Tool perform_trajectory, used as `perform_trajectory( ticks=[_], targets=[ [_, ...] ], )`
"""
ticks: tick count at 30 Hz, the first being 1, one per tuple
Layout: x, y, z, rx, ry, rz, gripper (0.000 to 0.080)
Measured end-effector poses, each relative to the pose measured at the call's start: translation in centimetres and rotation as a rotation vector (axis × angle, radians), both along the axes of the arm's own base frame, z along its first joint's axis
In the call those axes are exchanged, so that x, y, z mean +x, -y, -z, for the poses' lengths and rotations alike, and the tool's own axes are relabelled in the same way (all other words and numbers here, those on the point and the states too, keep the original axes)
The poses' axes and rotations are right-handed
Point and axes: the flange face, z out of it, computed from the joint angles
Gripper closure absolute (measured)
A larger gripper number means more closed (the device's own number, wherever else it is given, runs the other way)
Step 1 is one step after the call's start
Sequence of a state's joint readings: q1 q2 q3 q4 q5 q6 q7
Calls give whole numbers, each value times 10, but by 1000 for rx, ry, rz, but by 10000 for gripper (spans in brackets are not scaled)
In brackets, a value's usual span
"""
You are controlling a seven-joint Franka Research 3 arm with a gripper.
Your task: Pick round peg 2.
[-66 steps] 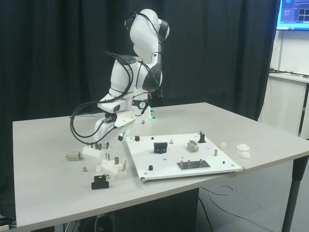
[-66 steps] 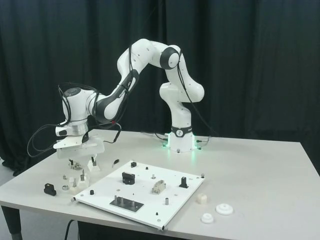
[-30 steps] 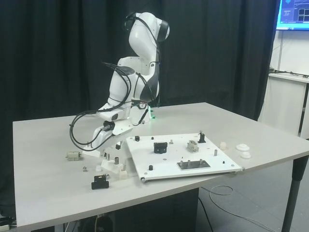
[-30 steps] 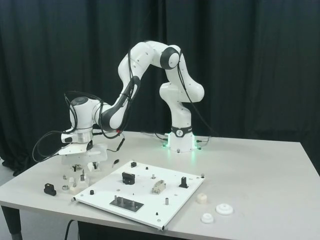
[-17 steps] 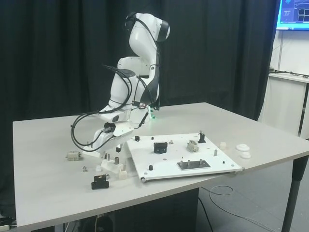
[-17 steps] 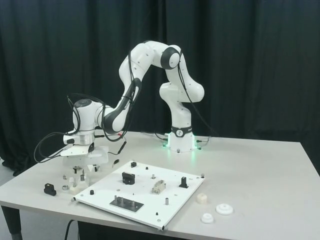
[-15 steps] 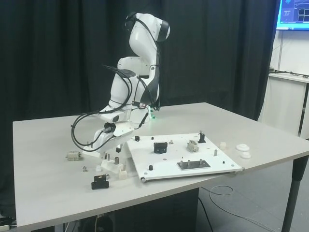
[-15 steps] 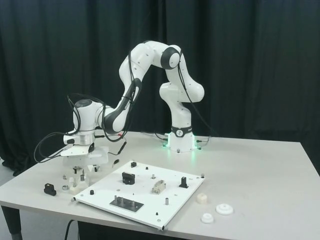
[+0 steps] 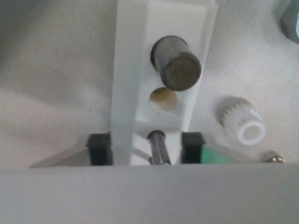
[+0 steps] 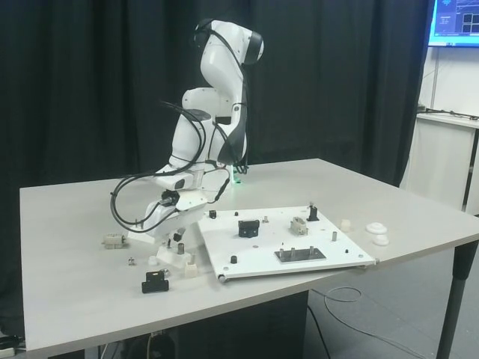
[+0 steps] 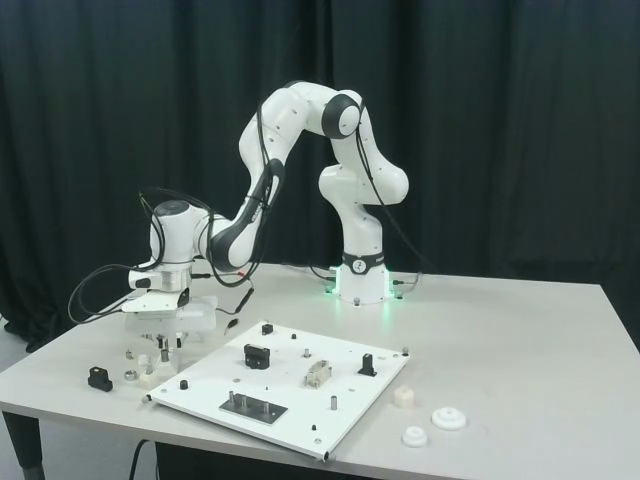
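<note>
Hovering low over the white peg holder [image 9: 159, 70] at the left of the table [image 10: 67, 217], the gripper [image 9: 145, 148] is seen in the wrist view with its two black fingertips [image 9: 99, 148] spread apart, one on either side of a thin round peg [image 9: 157, 145] that stands upright in the holder; the jaws are open and nothing is gripped. This thin peg is judged to be round peg 2 (no label can be read), and it lies directly between the pads, its long axis vertical and pointing up toward the camera, so the coming move turns only on closing across that axis. A thicker round peg [image 9: 176, 69] stands further along the holder, past an empty socket [image 9: 163, 99], and a small white gear [image 9: 243, 123] rests on the table beside the holder. In the first room view the holder [image 10: 176, 256] is placed just left of the white assembly board [image 10: 284, 243]. Compared with the frames from about two seconds earlier, the wrist has been lowered markedly toward the holder, and over the last half second it has been brought down only slightly further.
</note>
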State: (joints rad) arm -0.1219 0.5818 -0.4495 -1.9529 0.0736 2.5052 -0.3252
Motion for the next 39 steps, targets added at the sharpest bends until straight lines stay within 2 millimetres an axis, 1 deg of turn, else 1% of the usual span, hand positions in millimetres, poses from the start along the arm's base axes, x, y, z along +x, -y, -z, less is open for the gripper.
perform_trajectory(
  ticks=[3,4,19,24,28,29,39],
  targets=[
    [-1,0,1,-5,8,-1,396],
    [-1,1,1,-7,10,-2,556],
    [-1,4,0,-23,28,-4,556],
    [0,5,-4,-27,37,-4,556],
    [1,6,-11,-29,48,-3,556],
    [1,6,-13,-29,50,-2,732],
    [2,6,-38,-17,64,1,733]
  ],
)
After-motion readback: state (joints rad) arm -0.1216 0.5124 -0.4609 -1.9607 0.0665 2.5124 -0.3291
